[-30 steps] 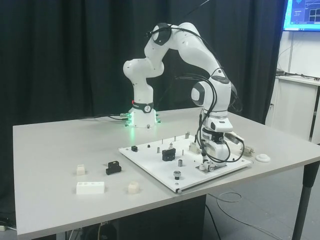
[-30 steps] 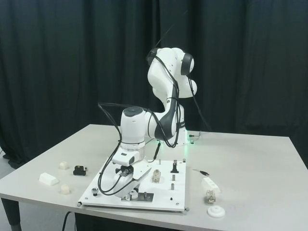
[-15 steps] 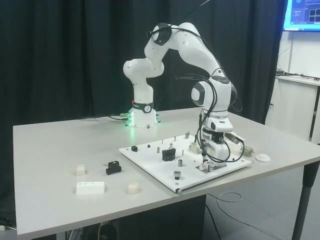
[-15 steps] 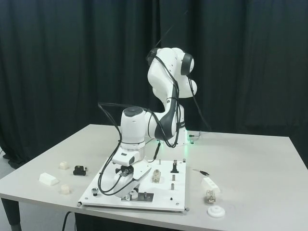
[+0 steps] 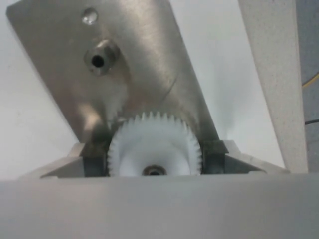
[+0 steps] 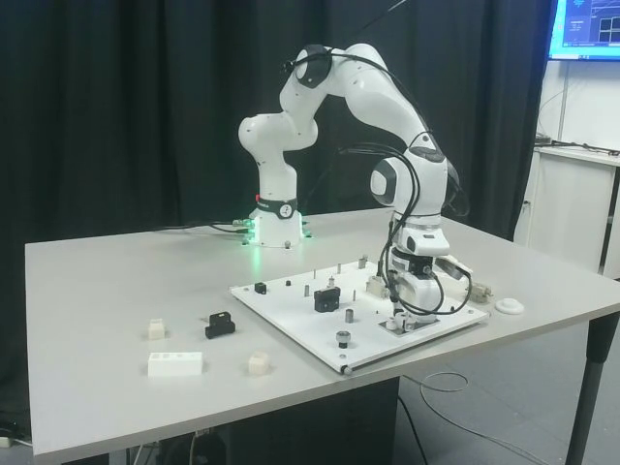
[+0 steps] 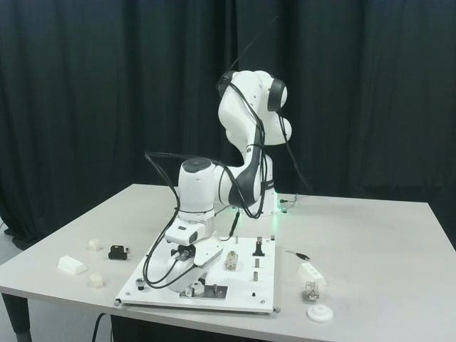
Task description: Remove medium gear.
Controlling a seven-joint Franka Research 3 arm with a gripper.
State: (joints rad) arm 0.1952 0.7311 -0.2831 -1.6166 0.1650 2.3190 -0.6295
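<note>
In the first room view, at the left of the frame, small white blocks (image 6: 175, 364) and a black clip (image 6: 221, 325) lie loose on the grey worktop (image 6: 97, 281). Right of centre sits the white assembly board (image 6: 291, 308), and the white arm reaches down to its right-hand end, where the pincer (image 6: 404, 320) stands low over a grey metal plate (image 6: 412, 325).

In the wrist view the medium gear (image 5: 154, 152) fills the lower centre of the frame: a white toothed wheel seated on a shaft at the near end of the metal plate (image 5: 134, 64), with a bare peg (image 5: 101, 54) at upper left. The fingertips (image 5: 94, 158) press against the teeth on opposite sides, so the pincer looks clamped on the gear.

The gear looks like rigid plastic: light, stiff and unlikely to deform, though the fine teeth could chip under a skewed squeeze. The toothed rim gives good bite, so a hold across the full width, as here, seems right. It probably needs a straight lift along the shaft, since tilting could jam the bore.

At the far right of the room view, another white gear (image 6: 510, 306) lies on the worktop, well apart from the board.
</note>
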